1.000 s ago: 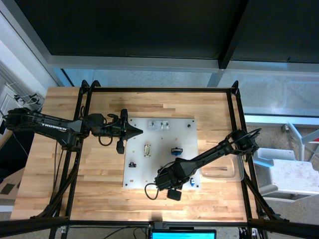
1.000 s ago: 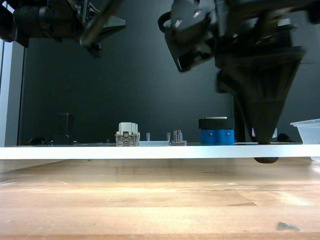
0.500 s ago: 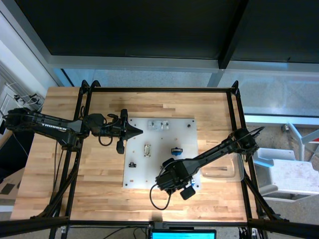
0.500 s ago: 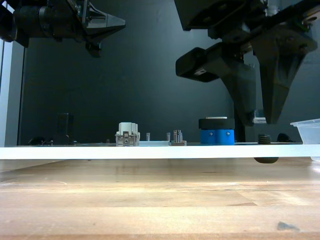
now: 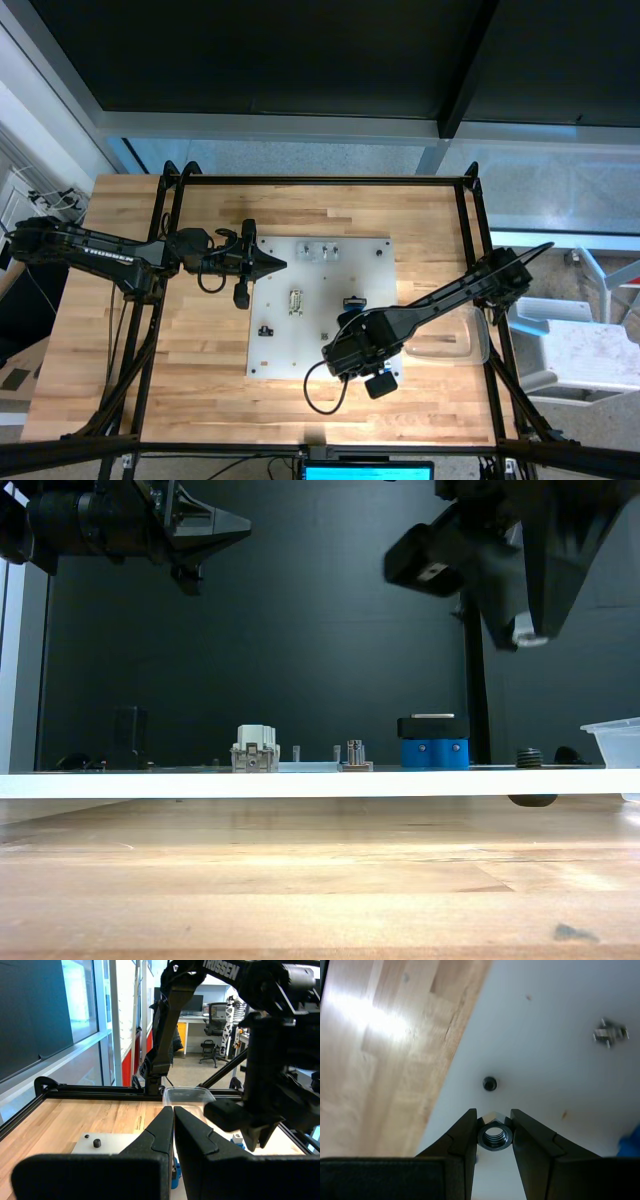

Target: Unfasten the M12 fastener and place in the container

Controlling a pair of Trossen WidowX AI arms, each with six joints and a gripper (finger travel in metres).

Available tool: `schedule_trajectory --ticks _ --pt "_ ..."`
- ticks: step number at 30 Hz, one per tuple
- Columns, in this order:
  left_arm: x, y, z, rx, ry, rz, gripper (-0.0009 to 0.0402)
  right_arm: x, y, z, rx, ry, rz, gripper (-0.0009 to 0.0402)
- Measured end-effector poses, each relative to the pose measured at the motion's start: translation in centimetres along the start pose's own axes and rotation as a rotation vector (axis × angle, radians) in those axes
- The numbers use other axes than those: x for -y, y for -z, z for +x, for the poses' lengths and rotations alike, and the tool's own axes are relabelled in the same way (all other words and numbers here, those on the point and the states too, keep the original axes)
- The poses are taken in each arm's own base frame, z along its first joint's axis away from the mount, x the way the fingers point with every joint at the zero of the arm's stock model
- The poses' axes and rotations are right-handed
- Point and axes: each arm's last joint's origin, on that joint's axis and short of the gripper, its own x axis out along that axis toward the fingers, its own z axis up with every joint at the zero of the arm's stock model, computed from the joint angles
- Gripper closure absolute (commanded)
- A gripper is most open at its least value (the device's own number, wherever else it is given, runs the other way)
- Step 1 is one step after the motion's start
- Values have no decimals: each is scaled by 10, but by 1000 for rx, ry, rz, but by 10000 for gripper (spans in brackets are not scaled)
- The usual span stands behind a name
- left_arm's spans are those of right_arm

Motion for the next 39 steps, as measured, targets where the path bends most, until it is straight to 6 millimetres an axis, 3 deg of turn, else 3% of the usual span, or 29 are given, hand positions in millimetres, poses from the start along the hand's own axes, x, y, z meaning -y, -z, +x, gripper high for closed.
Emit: schedule_trajectory --ticks 3,7,25,39 --pt "0 0 0 -1 0 0 393 1 6 -8 15 4 186 385" --pt "0 0 0 0 0 0 393 1 18 -13 12 5 282 385" --pt "0 0 0 -1 0 0 393 0 111 -24 -14 8 289 385" --pt "0 0 0 -1 0 0 393 1 168 -21 -31 5 297 385"
